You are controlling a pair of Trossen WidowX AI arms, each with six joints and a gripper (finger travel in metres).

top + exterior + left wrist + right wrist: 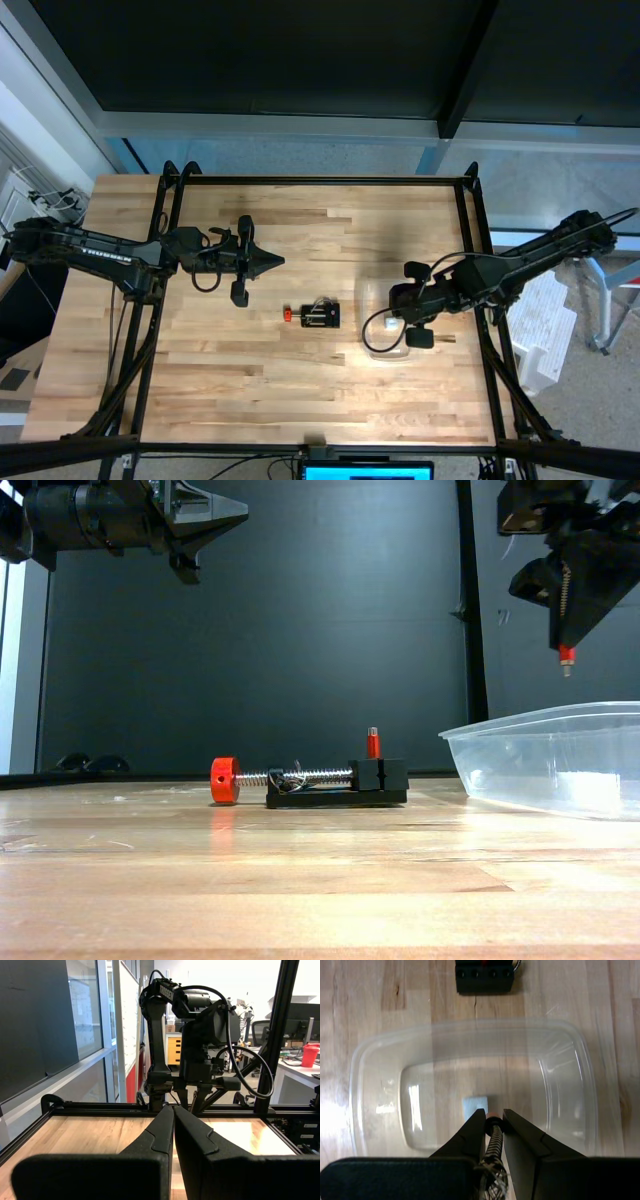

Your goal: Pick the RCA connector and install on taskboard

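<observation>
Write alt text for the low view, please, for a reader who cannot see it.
The right end effector hangs above a clear plastic tray, gripping the red-collared RCA connector tip down. The taskboard, its red knob pointing left, sits on the wooden table left of the tray; the left end effector hangs shut, high at upper left.

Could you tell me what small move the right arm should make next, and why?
Probably carry the right pincer sideways toward the taskboard at its present height. It is shut on the RCA connector and hangs above the clear tray, whose wall stands between it and the board. The left pincer is shut, parked high at the left.
</observation>
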